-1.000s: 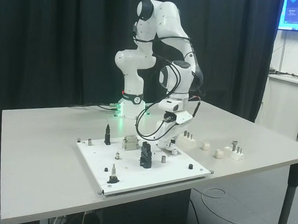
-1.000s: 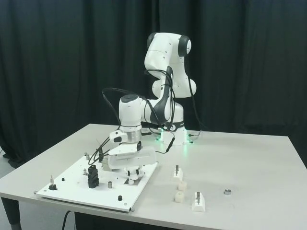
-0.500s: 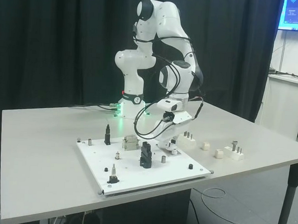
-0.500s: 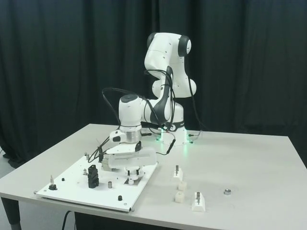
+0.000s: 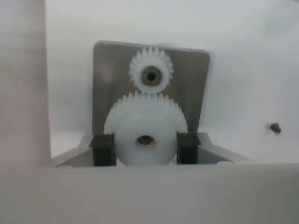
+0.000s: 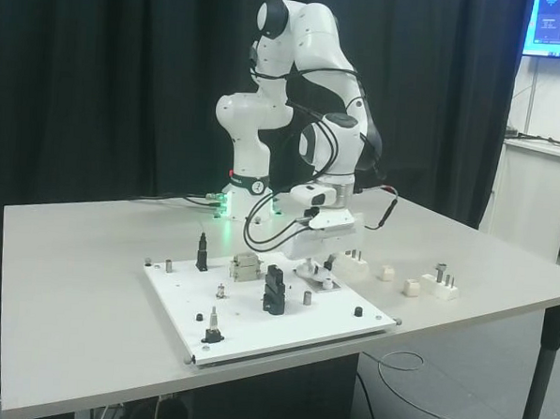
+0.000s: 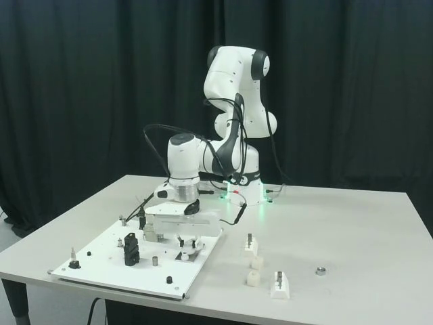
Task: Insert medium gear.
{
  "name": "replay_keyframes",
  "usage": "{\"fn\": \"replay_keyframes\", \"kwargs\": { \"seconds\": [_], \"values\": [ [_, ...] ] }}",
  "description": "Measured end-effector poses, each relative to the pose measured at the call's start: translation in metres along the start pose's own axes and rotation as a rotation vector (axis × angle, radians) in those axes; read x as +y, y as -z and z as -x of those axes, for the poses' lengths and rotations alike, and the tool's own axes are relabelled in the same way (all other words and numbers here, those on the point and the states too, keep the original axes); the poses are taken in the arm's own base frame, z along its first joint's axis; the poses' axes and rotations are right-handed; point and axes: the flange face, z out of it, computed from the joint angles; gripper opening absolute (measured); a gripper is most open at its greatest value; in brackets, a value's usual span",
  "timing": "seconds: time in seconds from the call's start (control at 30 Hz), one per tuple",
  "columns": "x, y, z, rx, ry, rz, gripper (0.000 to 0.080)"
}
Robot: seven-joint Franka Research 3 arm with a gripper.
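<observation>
Fingers (image 5: 103, 149) closed on medium gear (image 5: 145, 133) at frame centre, teeth meshing with small gear (image 5: 151, 71) above, probably for seating on plate (image 5: 105, 88)

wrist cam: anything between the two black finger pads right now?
Yes: in the wrist view the white medium gear sits between the finger pads, its teeth meeting the small gear on the grey plate.

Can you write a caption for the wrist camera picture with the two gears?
Medium gear between the gripper fingers, meshed beside the small gear on the grey plate.
</observation>
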Motion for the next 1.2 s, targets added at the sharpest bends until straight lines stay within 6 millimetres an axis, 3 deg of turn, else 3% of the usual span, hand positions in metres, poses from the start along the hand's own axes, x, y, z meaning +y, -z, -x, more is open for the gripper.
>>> {"fn": "replay_keyframes", "kwargs": {
  "seconds": [0.57, 0.83, 1.2],
  "values": [
    [0.0003, 0.0002, -0.0002, -0.007, -0.325, -0.006, 0.0281],
    [0.0002, 0.0000, -0.0003, -0.007, -0.305, -0.005, 0.0281],
    [0.0007, -0.0003, -0.0008, -0.006, -0.091, -0.005, 0.0281]
  ]
}}
